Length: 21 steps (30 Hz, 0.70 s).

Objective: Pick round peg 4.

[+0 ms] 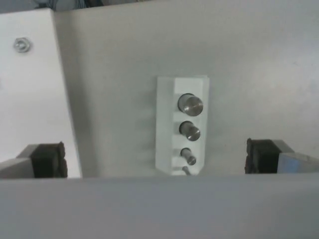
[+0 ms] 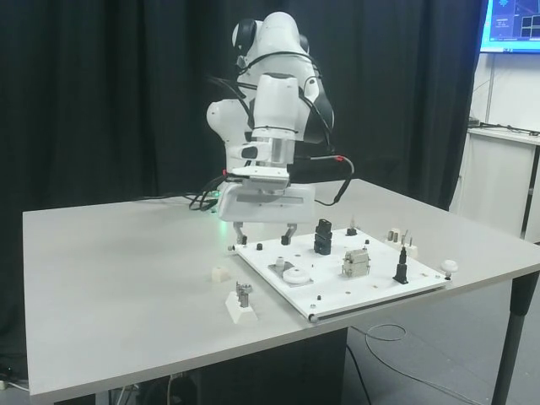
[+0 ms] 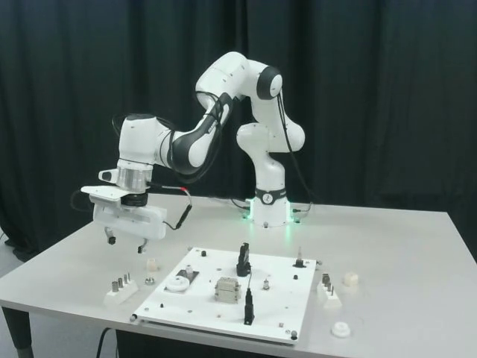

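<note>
1. Nearest the front edge of the grey table (image 2: 101, 278): a white peg holder (image 2: 242, 305), standing just off the corner of the white board (image 2: 337, 291).
2. In the holder, seen from the wrist: four upright round metal pegs in a row, stepping down in thickness. Round peg 4 (image 1: 186, 170), taken as the thinnest, at the end of the row, only its tip showing past the edge of the hand's body.
3. A little further back, a small white block (image 2: 220, 272) on the bare table, near the board's edge and apart from the holder.
4. Above and just behind these, the gripper (image 2: 263, 239), hanging clear of the table, pointing down, holding nothing. Spread wide, with black pads (image 1: 47, 160) at either side of the wrist view.
5. Relative to the hand: holder (image 1: 182, 124) between the two fingers in the wrist view, well below them, touching neither. Peg 4 close to the line between the fingertips, nearer the right-hand pad as pictured.
6. From the second room view, the same: gripper (image 3: 126, 246) over the table's corner, holder (image 3: 121, 291) beneath it, well apart.
7. On the board, several small black and white fittings, none under the hand.
8. Further back, the white arm (image 3: 194, 138), reaching out from its base, with a green light (image 3: 250, 215) at the foot.
9. Behind all, a black curtain (image 3: 387, 89).
</note>
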Tool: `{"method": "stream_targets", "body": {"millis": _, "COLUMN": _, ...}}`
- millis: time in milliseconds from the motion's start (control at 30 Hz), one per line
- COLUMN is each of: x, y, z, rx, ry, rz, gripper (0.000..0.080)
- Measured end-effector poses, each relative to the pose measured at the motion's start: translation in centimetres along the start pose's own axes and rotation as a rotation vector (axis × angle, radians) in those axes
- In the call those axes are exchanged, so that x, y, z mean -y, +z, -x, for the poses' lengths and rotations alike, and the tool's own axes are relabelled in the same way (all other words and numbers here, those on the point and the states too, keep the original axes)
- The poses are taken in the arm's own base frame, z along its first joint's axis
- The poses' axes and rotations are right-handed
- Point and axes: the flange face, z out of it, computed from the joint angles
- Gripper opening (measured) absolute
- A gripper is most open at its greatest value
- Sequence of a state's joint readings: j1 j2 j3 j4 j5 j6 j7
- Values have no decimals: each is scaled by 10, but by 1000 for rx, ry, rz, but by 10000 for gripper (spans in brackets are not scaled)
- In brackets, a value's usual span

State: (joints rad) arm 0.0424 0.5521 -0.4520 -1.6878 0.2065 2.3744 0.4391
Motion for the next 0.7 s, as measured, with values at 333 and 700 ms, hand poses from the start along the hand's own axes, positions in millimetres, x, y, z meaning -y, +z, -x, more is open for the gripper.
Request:
{"method": "stream_targets", "body": {"millis": 333, "x": -1, "y": 15, "z": -14, "rx": 22, "ry": -13, "rz": 0, "gripper": 800}}
{"method": "stream_targets", "body": {"millis": 700, "x": -12, "y": 47, "z": -23, "rx": 52, "ry": -25, "rz": -10, "gripper": 800}}
